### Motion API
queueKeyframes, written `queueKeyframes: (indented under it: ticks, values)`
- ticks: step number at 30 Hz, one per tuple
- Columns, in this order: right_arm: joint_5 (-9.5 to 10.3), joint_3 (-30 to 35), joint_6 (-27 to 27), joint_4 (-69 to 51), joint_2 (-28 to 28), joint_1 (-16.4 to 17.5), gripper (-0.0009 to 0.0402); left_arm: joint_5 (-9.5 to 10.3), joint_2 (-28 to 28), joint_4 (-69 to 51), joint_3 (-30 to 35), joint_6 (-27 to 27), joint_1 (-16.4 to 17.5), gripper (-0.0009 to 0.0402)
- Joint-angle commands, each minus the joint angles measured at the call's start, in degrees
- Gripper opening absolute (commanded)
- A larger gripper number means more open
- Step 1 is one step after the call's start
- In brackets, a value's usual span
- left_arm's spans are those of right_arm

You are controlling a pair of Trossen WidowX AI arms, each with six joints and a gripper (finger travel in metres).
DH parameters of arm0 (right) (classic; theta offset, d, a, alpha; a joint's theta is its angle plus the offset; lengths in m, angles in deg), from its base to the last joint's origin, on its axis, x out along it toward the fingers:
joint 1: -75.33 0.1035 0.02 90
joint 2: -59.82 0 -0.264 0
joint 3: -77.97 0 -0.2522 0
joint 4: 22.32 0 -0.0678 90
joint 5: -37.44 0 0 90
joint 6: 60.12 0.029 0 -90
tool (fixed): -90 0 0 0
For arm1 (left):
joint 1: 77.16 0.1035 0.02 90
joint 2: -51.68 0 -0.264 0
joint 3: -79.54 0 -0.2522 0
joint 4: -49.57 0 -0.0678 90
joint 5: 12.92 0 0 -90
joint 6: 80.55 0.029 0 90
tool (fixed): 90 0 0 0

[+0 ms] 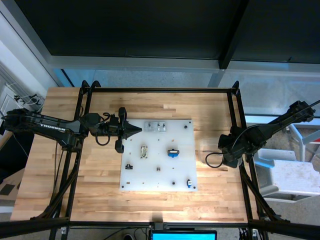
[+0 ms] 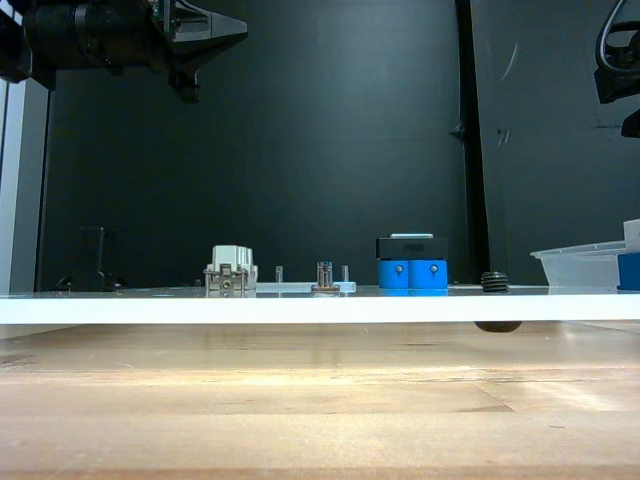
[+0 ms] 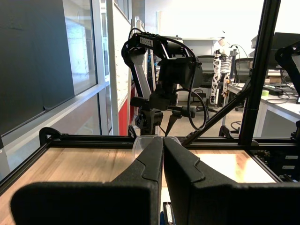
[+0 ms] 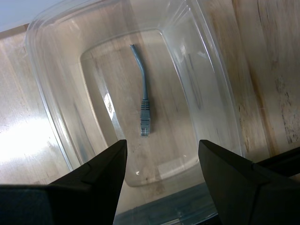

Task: Remove the rj45 connector and place it in the container

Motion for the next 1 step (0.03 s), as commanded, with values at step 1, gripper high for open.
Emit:
queueKeyframes:
  ticks: [1]
  values:
    - [0.09, 0.0, 0.0, 0.1, 0.0, 0.0, 0.0213, -0.02, 0.0, 0.0, 0.0, 0.0, 0.0, 0.0]
